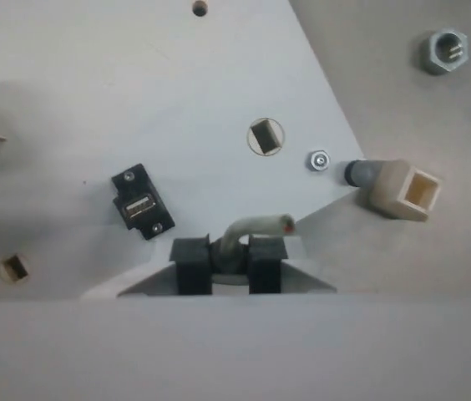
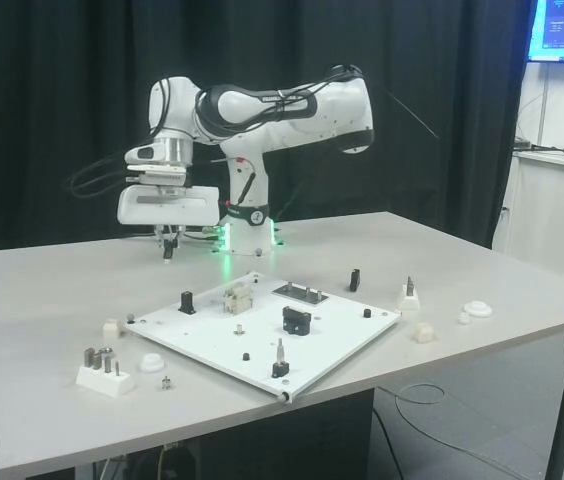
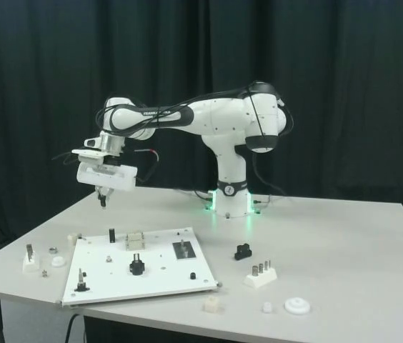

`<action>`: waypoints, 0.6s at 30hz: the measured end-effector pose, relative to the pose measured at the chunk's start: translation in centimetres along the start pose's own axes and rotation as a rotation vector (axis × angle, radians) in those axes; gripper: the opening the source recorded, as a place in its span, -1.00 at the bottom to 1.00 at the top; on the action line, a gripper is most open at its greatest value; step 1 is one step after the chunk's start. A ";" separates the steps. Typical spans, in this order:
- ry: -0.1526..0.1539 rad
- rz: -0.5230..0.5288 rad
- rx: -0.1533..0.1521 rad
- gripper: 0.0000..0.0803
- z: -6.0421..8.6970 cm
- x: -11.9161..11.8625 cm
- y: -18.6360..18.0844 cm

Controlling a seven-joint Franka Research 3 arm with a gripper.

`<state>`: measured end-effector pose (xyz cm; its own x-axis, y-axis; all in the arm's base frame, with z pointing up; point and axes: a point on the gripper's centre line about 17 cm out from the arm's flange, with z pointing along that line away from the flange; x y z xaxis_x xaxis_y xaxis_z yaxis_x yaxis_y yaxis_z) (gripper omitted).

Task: Insert USB.

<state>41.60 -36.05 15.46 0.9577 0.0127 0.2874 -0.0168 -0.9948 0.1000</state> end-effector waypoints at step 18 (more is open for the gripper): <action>0.049 -0.187 0.057 -0.77 0.7 0.8 -1.3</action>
<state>42.54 -34.79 14.93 0.9275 0.2015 0.3148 0.1778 -0.9787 0.1026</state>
